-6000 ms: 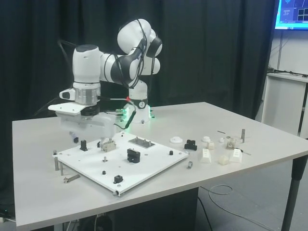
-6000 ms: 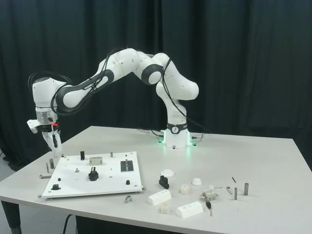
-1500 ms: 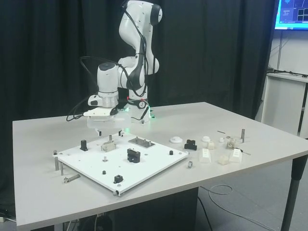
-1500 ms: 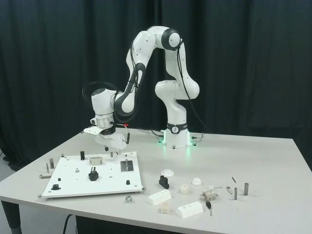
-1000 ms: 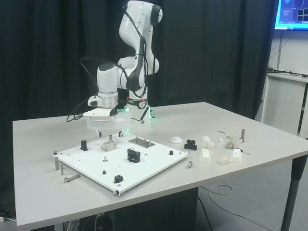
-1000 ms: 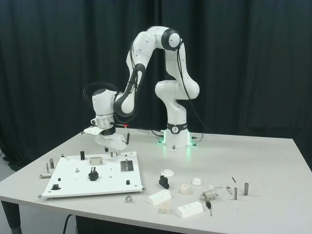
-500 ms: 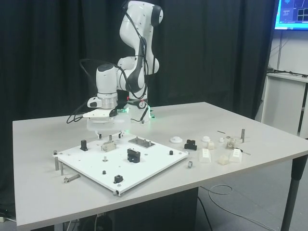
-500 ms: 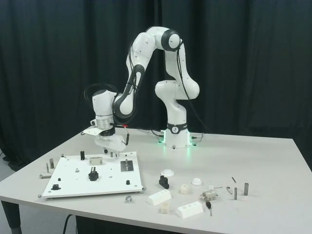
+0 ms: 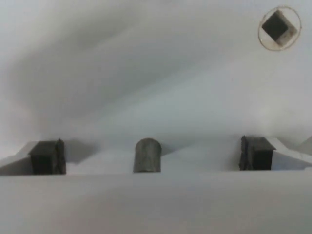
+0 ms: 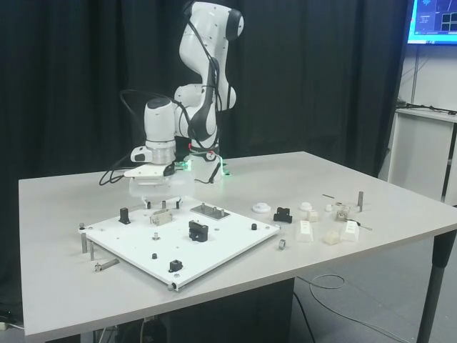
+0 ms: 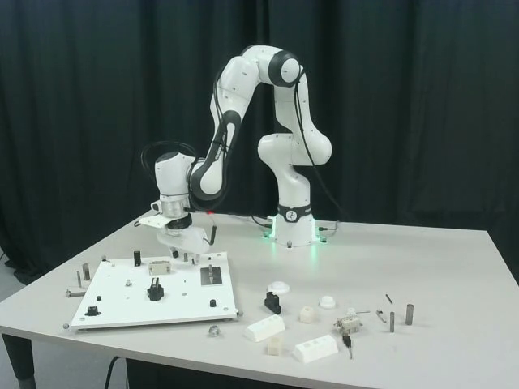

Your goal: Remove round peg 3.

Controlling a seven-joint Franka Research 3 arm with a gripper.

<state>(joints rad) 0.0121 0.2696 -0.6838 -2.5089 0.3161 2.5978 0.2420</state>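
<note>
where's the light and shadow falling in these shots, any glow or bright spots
Wrist view: broad soft shadows lie across the white board behind the peg, with darker ones beside each black fingertip. First room view: a lit screen at the top right, and a green glow at the arm base. Second room view: the same green glow at the base, against a black curtain.

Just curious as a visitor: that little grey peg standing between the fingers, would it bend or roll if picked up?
The round peg looks like a short solid cylinder, so probably stiff. Its rounded side suggests it would roll if laid flat. Standing upright in the white board, it likely stays put until lifted.
</note>
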